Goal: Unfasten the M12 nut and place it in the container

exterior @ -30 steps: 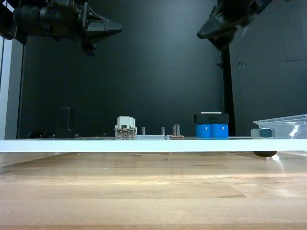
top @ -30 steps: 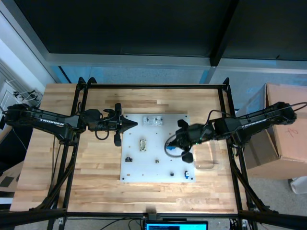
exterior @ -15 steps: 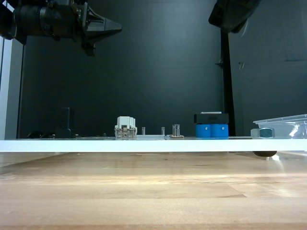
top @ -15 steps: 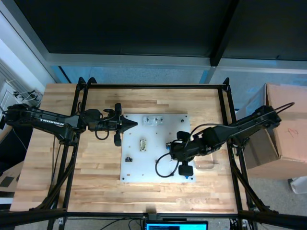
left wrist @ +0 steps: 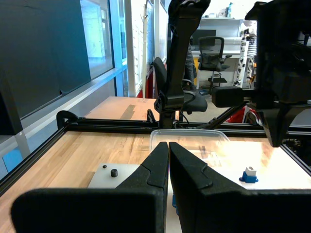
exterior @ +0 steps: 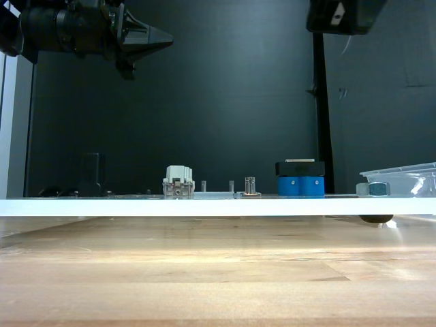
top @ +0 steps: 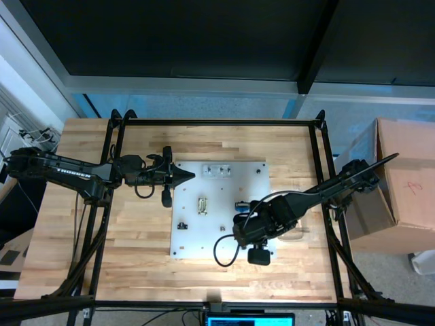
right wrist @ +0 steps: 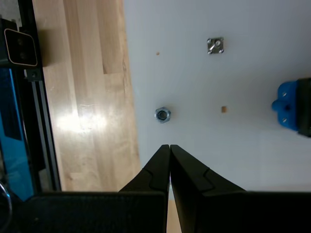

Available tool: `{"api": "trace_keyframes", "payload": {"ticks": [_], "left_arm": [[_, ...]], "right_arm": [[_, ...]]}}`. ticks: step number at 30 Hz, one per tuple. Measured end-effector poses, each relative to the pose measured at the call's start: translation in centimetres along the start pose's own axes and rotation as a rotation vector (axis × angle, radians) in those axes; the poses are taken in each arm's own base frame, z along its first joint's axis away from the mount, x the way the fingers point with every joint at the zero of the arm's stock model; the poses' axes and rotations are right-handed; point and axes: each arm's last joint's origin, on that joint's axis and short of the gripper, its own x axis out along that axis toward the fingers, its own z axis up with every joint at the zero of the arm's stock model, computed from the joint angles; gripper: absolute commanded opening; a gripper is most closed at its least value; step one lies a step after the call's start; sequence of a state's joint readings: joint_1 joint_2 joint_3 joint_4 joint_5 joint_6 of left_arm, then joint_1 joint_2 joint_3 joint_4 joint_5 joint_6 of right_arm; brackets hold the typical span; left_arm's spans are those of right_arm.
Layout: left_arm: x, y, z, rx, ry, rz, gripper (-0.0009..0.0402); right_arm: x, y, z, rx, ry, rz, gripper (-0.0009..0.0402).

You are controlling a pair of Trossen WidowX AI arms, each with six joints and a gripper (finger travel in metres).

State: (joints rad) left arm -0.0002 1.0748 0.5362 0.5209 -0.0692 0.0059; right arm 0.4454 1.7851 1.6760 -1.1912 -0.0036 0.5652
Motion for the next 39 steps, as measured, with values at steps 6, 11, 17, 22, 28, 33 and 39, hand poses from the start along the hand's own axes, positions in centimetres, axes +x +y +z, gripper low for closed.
{"api": "trace_keyframes", "payload": {"ticks": [6, 11, 17, 22, 28, 33, 39], "left_arm": [[0.0, 0.0, 0.0, 0.0, 0.0, 0.0, 0.0], [0.0, 0.0, 0.0, 0.0, 0.0, 0.0, 0.0], [0.0, 0.0, 0.0, 0.0, 0.0, 0.0, 0.0], [0.0, 0.0, 0.0, 0.0, 0.0, 0.0, 0.0], [0.0, 0.0, 0.0, 0.0, 0.0, 0.0, 0.0], [0.0, 0.0, 0.0, 0.0, 0.0, 0.0, 0.0], [0.0, 0.0, 0.0, 0.0, 0.0, 0.0, 0.0]], "right_arm": [[1.5, 0.8, -0.2, 0.021, 0.048, -0.026, 0.0001], [2.7, 1.1, -0.1, 0.045, 0.065, -0.051, 0.0027], [4.1, 1.4, 0.2, 0.125, 0.064, -0.085, 0.0111], [5.9, 1.7, 0.4, 0.125, 0.09, -0.107, 0.018], [7.4, 2.1, 0.7, 0.121, 0.096, -0.109, 0.0228], [8.3, 2.1, 0.4, 0.109, 0.108, -0.118, 0.0236], [9.5, 2.0, -0.2, 0.08, 0.113, -0.117, 0.0236]]}}
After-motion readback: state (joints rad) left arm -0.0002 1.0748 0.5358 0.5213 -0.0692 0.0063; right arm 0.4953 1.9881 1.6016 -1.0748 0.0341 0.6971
